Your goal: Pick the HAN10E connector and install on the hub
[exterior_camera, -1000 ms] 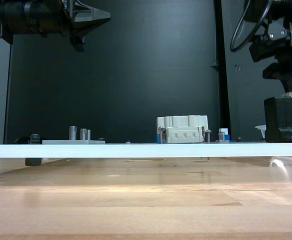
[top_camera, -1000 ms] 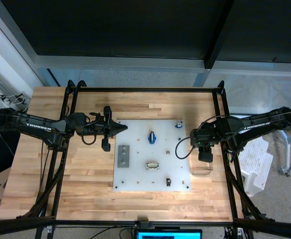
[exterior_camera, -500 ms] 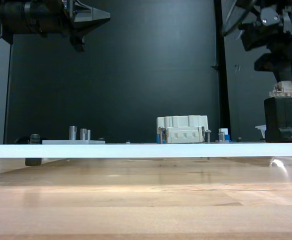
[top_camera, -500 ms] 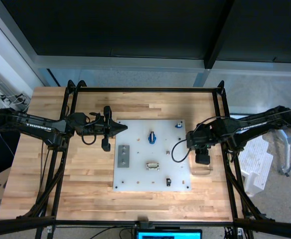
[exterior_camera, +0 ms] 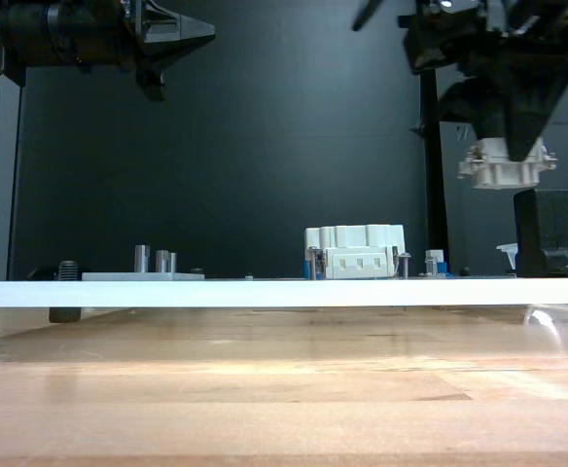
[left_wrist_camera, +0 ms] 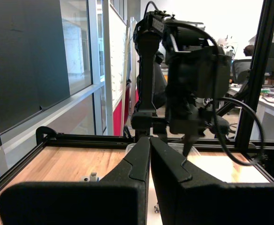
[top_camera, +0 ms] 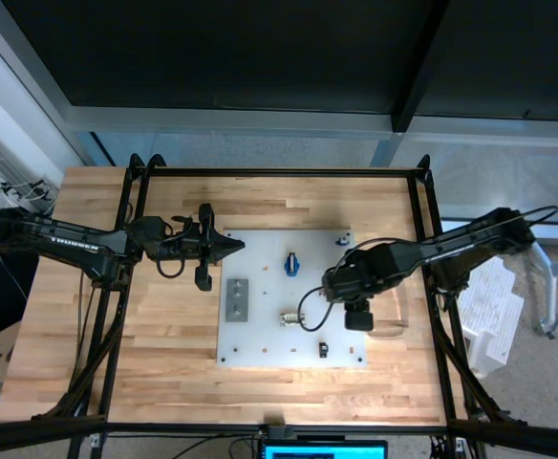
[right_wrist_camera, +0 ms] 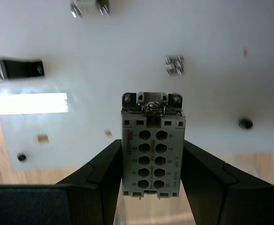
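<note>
The HAN10E connector, a pale grey block with two rows of round holes, is clamped between the fingers of my right gripper. In the low view the connector hangs in the air under the right gripper, above and to the right of the hub. From above, the right gripper is over the white board's right part, just right of the beige hub. My left gripper hovers shut at the board's upper left edge, its fingers pressed together and holding nothing.
On the white board stand a grey metal block, a blue part and a small black part. A clear container lies right of the board. Black frame rails border the table.
The right gripper has lifted the connector out of the clear container and carried it left over the board toward the hub. The left arm has not moved.
</note>
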{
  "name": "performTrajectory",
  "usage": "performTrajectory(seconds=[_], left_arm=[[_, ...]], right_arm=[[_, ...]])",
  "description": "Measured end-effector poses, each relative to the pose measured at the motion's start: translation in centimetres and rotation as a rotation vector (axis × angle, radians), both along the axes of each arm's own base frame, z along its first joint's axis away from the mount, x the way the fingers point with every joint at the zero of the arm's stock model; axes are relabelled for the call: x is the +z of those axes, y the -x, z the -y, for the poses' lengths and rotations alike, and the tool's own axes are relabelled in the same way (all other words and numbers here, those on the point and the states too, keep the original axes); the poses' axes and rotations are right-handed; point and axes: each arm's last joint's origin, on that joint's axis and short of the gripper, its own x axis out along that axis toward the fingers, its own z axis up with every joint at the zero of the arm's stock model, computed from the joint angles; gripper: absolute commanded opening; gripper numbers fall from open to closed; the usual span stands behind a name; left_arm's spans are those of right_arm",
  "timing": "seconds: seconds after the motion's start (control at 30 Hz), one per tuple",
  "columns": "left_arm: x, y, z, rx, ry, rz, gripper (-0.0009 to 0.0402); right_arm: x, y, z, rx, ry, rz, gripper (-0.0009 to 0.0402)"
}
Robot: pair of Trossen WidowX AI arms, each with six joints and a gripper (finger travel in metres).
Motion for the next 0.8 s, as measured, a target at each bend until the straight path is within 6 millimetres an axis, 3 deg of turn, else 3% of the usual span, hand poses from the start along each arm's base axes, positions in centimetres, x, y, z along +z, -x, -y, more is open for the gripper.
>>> performTrajectory(seconds=[0.37, 0.8], left_arm=[[0.0, 0.0, 0.0, 0.0, 0.0, 0.0, 0.0], [0.0, 0.0, 0.0, 0.0, 0.0, 0.001, 0.0]], right_arm=[[-0.4, -5.1, -2.3, 0.02, -0.001, 0.001, 0.0035], [-1.0, -9.4, -3.9, 0.033, 0.0, -0.001, 0.0035]])
